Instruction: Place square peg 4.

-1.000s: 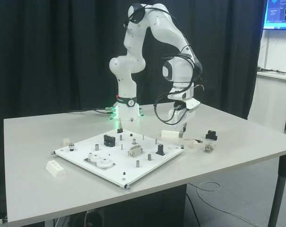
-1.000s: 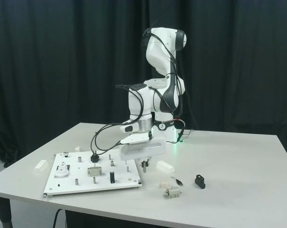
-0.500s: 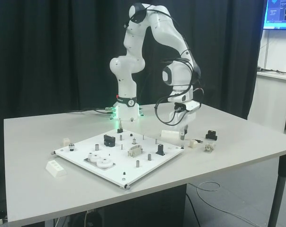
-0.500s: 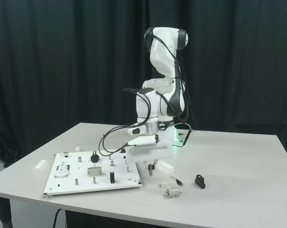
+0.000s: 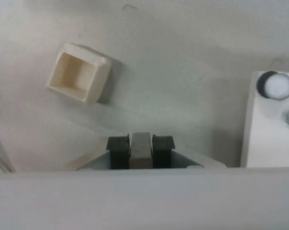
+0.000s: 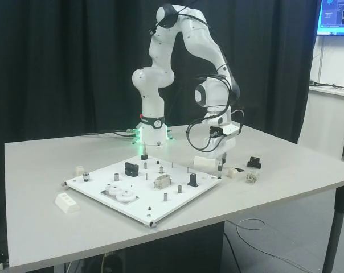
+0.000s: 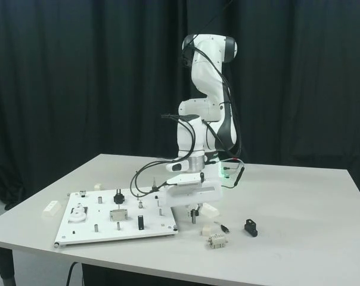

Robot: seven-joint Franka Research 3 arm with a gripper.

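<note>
Wrist view: gripper [image 5: 141, 149] clamped on grey square peg [image 5: 141, 152], apparently above table [image 5: 183, 72], near hollow white cap [image 5: 79, 73], beside board corner [image 5: 269, 129].

White rounded arm [image 6: 177, 51], black cables [image 7: 147, 176], green base light [image 6: 142, 149]

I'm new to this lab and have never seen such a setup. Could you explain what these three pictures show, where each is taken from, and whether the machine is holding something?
The white machine is a robot arm bolted on a grey table. Two pictures come from cameras in the room. The third looks down from the arm's wrist past its gripper, whose two black fingers are shut on a small grey peg. On the table lies a white board carrying pegs, gears and small black parts. The gripper hangs beside that board's edge. Loose pieces lie nearby, among them a small open box and a black block. The peg is not yet set in the board.
</note>
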